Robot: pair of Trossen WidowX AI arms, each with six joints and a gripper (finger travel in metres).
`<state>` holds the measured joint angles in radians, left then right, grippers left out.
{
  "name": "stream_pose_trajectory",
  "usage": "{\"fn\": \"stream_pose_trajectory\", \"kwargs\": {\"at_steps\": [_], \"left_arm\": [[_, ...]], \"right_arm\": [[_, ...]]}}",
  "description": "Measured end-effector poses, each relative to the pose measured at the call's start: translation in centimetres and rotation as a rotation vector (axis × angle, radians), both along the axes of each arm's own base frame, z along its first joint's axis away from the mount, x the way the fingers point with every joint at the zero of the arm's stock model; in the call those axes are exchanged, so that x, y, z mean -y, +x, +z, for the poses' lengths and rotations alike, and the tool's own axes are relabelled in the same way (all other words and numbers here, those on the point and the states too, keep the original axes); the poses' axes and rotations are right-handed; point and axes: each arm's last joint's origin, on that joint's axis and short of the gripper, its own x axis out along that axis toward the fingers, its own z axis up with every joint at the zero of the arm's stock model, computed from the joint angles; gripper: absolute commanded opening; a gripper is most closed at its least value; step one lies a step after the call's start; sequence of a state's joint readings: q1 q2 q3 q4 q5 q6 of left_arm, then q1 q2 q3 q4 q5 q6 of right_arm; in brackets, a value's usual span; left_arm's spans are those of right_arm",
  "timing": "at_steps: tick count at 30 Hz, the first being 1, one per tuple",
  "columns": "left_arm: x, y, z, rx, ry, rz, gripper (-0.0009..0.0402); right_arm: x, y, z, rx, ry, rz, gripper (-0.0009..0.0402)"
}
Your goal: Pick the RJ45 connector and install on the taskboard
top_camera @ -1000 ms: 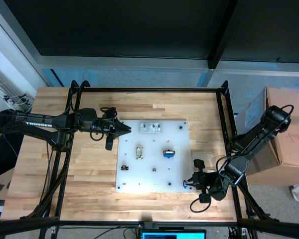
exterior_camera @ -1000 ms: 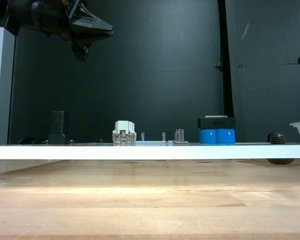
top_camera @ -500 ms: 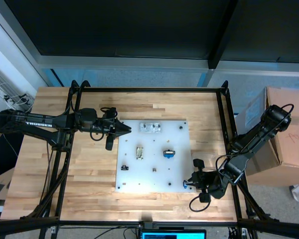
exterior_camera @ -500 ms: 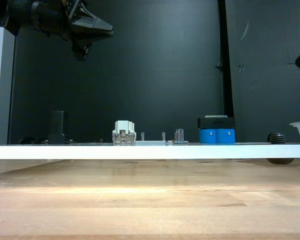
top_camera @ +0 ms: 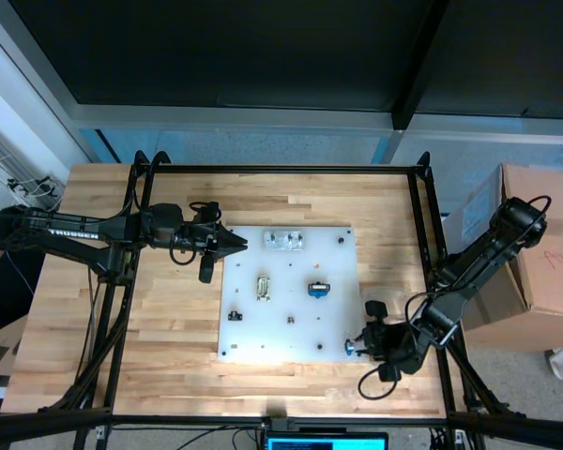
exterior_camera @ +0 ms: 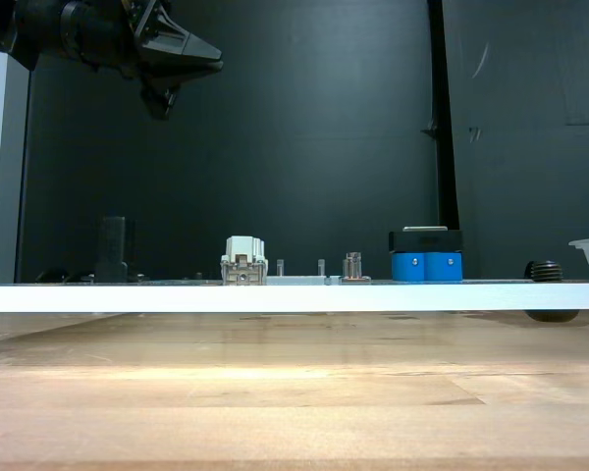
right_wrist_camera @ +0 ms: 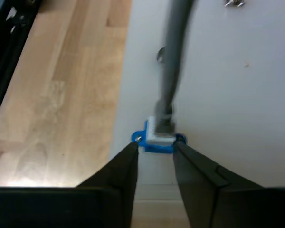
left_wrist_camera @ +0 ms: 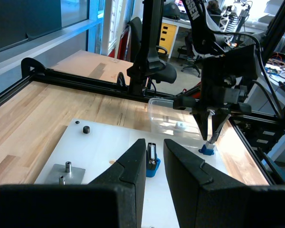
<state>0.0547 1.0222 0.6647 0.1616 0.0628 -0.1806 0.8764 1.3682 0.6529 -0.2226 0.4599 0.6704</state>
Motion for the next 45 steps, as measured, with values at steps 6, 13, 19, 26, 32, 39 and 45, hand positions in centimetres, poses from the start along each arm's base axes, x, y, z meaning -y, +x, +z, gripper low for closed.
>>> {"fn": "stream_pose_trajectory", "kwargs": {"at_steps": [6,13,19,26,32,39,45], "left_arm": [[0.0,0.0,0.0,0.001,0.000,0.000,0.0049],[0.0,0.0,0.0,0.000,0.000,0.000,0.0049],[0.0,0.0,0.0,0.000,0.000,0.000,0.0049],[0.0,0.0,0.0,0.000,0.000,0.000,0.0049],[0.0,0.0,0.0,-0.001,0.000,0.000,0.0049],[0.0,0.0,0.0,0.000,0.000,0.000,0.0049],[0.0,0.0,0.0,0.000,0.001,0.000,0.0049]], "right_arm": [[0.3,-0.3,2.4,0.010,0.019,0.000,0.0144],[1.0,-0.9,4.7,-0.041,-0.004,0.003,0.0133],[1.4,-0.7,5.0,-0.042,0.011,-0.009,0.0119],[4.5,0.2,7.9,0.097,0.035,-0.039,0.0084],[8.8,1.8,11.1,0.323,0.010,-0.115,0.0040],[14.3,3.5,13.5,0.504,0.027,-0.157,0.0005],[18.3,4.2,14.4,0.599,0.020,-0.199,0.0001]]}}
